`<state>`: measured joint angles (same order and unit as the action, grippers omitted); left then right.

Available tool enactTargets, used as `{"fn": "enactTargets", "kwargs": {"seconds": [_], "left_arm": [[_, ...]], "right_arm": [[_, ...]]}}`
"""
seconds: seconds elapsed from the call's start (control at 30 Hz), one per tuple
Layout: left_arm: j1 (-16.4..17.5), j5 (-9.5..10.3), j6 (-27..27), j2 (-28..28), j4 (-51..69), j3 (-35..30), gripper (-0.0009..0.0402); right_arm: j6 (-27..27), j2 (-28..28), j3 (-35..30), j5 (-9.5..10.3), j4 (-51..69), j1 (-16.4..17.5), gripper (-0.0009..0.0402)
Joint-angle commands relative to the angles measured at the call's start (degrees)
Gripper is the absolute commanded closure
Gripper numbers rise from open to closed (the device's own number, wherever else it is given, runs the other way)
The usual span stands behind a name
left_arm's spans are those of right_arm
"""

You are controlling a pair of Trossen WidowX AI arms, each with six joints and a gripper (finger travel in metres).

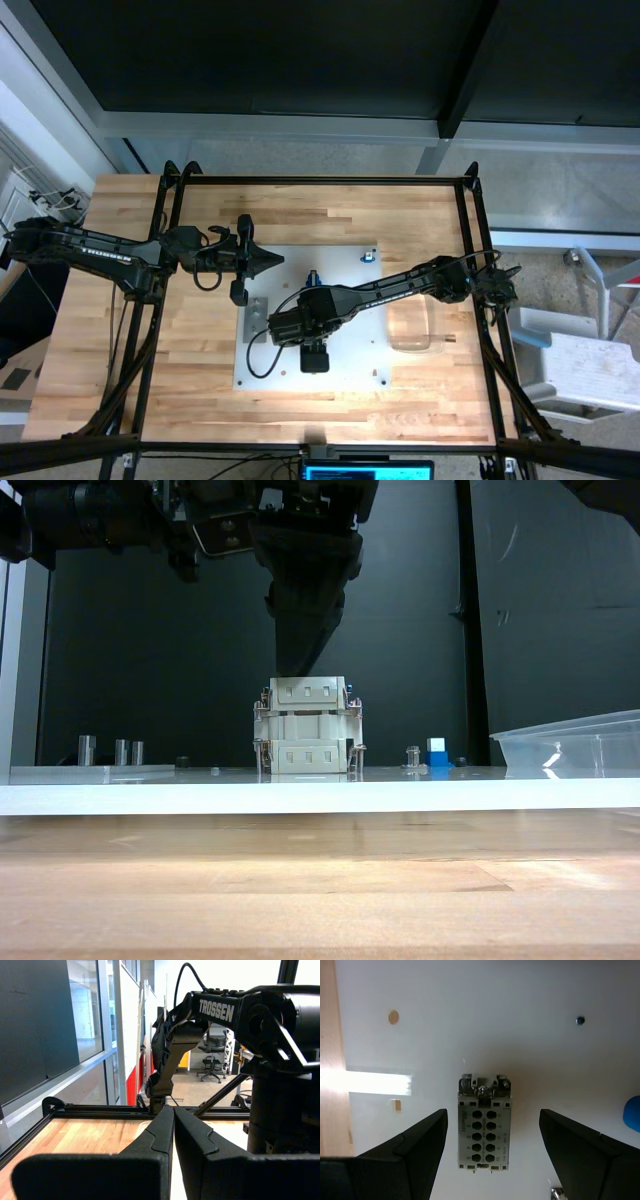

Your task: Remove the HAN10-E connector and place it in the container

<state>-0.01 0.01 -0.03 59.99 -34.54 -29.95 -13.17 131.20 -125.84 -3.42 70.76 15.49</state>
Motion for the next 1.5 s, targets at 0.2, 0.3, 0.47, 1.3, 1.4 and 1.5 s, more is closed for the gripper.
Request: {"fn": "enactTargets", "kwargs": {"seconds": [0.2,0.3,0.47,1.3,1.4,1.5], "left_arm": [[0.02,0.00,0.00,0.13,0.04,0.00,0.0393],[0.02,0.00,0.00,0.13,0.02,0.00,0.0393],[0.00,0.00,0.00,0.13,0.02,0.00,0.0393],[0.02,0.00,0.00,0.13,0.02,0.00,0.0393],[0.02,0.00,0.00,0.13,0.02,0.00,0.0393],[0.02,0.00,0.00,0.13,0.02,0.00,0.0393]], "right_arm": [[-0.44,-0.11,1.88,0.17,-0.81,0.28,0.0138],[-0.44,-0.11,2.75,0.50,-1.38,0.35,0.0138],[-0.39,-0.11,4.11,0.57,-2.51,0.44,0.0138],[0.39,-0.28,4.31,0.70,-2.45,0.68,0.0393],[0.35,-0.39,4.31,0.70,-2.40,0.70,0.0387],[0.39,-0.72,3.96,0.63,-2.01,0.74,0.0385]]}}
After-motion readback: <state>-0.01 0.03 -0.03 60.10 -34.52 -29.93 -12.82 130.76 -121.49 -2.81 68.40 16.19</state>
